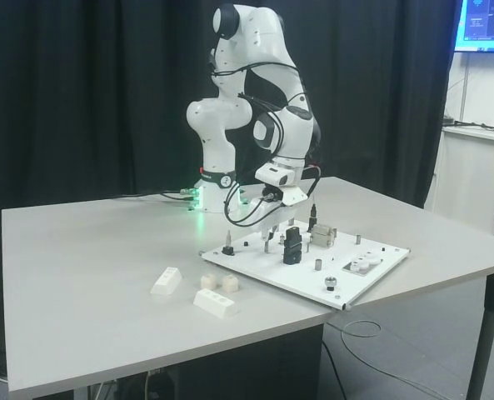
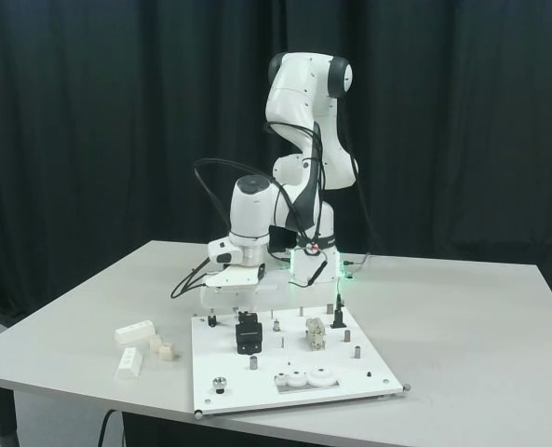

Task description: Insert square peg 2.

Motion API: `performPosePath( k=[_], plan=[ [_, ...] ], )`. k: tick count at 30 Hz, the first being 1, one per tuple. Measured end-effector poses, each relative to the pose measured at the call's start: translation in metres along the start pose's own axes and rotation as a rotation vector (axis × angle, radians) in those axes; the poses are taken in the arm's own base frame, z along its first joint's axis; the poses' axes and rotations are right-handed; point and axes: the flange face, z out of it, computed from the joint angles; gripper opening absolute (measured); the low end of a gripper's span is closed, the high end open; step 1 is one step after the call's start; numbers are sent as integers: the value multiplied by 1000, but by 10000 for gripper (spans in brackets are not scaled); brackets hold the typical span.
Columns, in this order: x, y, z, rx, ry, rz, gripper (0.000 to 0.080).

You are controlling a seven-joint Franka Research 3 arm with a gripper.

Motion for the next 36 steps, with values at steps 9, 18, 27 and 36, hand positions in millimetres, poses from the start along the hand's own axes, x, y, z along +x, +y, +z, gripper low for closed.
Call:
performPosePath(
  k=[9,18,27,36],
  plan=[
    [0,-1,0,3,-1,10,70],
    [0,-2,1,5,-3,19,70],
    [0,-4,3,4,-4,21,70],
    [1,-4,3,4,-3,24,70]
  ],
)
